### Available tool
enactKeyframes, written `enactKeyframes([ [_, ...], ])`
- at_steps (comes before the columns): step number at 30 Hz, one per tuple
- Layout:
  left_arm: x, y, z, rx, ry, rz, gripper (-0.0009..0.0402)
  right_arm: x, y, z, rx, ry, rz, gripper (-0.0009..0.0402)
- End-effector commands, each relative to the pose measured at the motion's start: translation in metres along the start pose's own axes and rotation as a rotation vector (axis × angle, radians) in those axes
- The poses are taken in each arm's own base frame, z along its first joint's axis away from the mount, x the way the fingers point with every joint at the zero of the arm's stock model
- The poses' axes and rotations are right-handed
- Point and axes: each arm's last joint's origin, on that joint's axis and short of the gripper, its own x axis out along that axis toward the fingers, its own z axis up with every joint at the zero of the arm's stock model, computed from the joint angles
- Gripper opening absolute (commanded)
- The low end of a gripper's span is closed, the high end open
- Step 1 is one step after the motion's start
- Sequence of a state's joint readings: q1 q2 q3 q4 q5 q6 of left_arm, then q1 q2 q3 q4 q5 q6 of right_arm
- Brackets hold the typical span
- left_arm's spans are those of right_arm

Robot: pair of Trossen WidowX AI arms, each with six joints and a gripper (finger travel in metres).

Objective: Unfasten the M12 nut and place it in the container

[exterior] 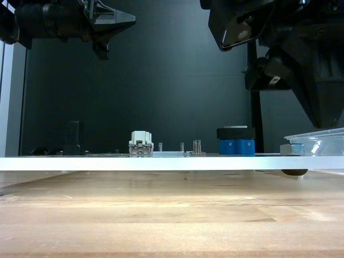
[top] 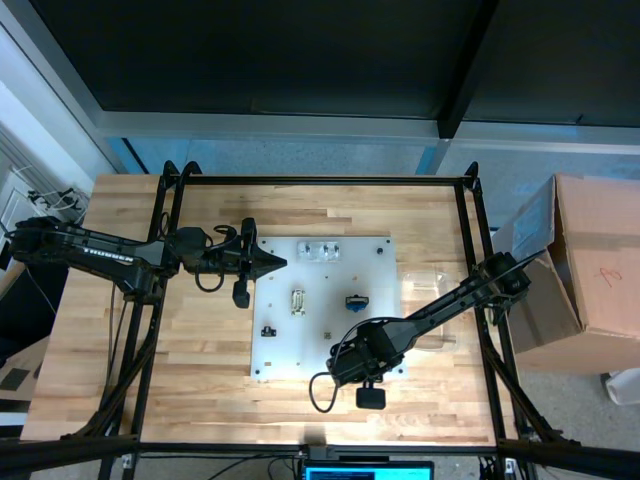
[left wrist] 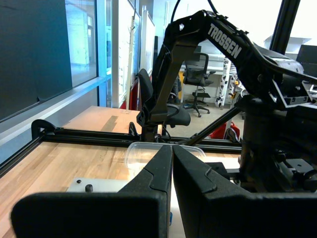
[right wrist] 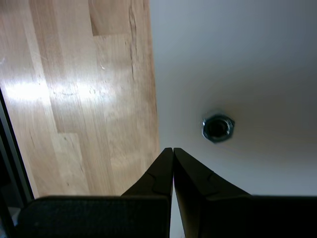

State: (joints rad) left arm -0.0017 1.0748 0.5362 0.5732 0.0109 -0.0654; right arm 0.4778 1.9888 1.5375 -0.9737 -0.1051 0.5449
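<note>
The small silver nut (right wrist: 218, 128) sits on the white board (top: 300, 340), its dark centre facing my right wrist camera. In the low view the nut (exterior: 292, 149) stands low on its stud in front of the clear container (exterior: 322, 141), and no ribs show. My right gripper (right wrist: 173, 149) hangs above the board beside the nut, shut with nothing between its fingers. From above, the right gripper (top: 340, 368) covers the board's near right part and hides the nut. The container (top: 432, 285) looks empty. My left gripper (top: 280, 263) is shut and empty, raised over the board's left edge.
A blue block (top: 357, 301) and a white connector (top: 297, 302) stand mid-board. A cardboard box (top: 590, 260) sits beyond the table's right edge. Black frame rails (top: 470, 230) run along the table's sides and back.
</note>
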Motion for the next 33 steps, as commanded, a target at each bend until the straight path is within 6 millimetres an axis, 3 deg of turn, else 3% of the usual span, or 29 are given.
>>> enactKeyframes([
  [1, 0.0, 0.0, 0.0, 0.0, 0.0, 0.0, 0.0, 0.003, -0.001, -0.002, -0.001, 0.004, -0.001, 0.0],
  [21, 0.0, 0.0, 0.0, 0.0, 0.0, 0.0, 0.0, 0.016, -0.006, -0.004, -0.007, -0.022, -0.027, 0.0],
  [33, 0.0, 0.0, 0.0, 0.0, 0.0, 0.0, 0.0, 0.013, -0.009, -0.006, -0.005, -0.039, -0.088, 0.0],
])
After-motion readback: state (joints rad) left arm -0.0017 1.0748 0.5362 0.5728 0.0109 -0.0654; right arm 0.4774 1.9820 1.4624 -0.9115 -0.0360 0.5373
